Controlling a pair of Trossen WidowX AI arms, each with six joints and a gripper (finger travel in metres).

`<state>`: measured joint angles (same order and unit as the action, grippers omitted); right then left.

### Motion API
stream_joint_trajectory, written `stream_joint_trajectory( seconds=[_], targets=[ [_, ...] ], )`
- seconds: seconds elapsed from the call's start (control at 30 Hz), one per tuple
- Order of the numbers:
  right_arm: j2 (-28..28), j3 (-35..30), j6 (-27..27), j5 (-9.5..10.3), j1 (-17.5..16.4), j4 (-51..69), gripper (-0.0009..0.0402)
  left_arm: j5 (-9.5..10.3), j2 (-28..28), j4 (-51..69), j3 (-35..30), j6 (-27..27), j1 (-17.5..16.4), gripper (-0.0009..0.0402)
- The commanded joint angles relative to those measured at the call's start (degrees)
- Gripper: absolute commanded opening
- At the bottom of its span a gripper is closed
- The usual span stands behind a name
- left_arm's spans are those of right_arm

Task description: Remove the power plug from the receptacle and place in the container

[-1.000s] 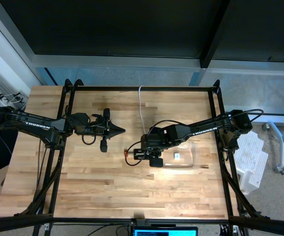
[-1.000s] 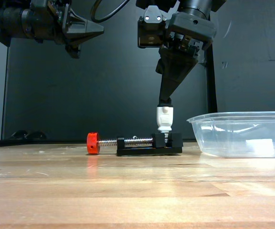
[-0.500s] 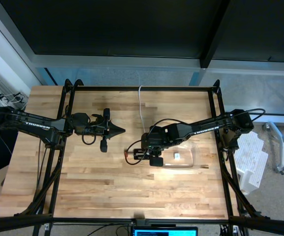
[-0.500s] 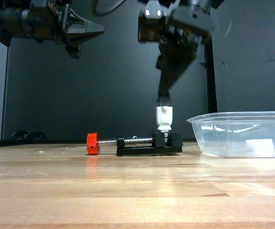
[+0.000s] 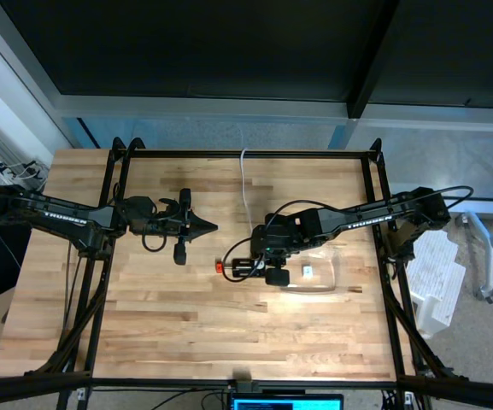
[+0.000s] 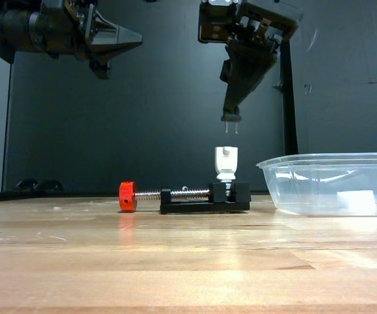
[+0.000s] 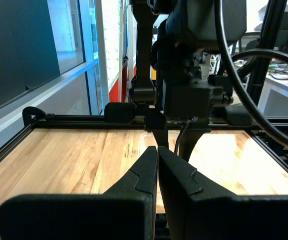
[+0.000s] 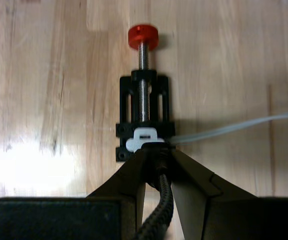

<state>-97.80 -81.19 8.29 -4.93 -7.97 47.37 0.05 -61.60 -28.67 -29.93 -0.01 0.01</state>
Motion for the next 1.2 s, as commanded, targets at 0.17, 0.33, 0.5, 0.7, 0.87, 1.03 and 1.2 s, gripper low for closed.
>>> stream_joint_trajectory(
  seconds=[0.17, 0.33, 0.5, 0.7, 0.87, 1.03, 1.2],
  targets=[
    [1.7, 1.36, 0.26, 0.0, -0.2, 0.55, 0.0, -0.02, 0.0, 0.15, -0.02, 0.0, -0.02, 0.0],
    [5.9, 5.97, 2.01, 0.0, -1.9, -0.76, 0.0, -0.02, 0.02, -0.22, -0.02, 0.0, 0.0, 0.0],
    [9.46, 10.91, 3.52, -0.02, -3.45, -1.95, 0.0, -0.04, 0.0, 0.07, -0.02, 0.0, 0.0, 0.0],
    [12.66, 16.63, 4.79, -0.07, -5.25, -3.89, 0.0, -0.02, 0.0, 0.13, -0.02, 0.0, 0.0, 0.0],
    [14.8, 21.49, 5.68, -0.04, -6.38, -6.25, 0.0, -0.02, 0.02, 0.09, -0.02, 0.0, -0.02, 0.0],
    [16.04, 25.53, 6.27, -0.07, -6.93, -8.41, 0.0, -0.02, 0.0, 0.04, -0.02, 0.0, -0.02, 0.0],
    [17.0, 29.7, 6.45, -0.04, -7.28, -12.48, 0.0, -0.02, 0.0, 0.09, -0.02, 0.0, 0.0, 0.0]
  ],
)
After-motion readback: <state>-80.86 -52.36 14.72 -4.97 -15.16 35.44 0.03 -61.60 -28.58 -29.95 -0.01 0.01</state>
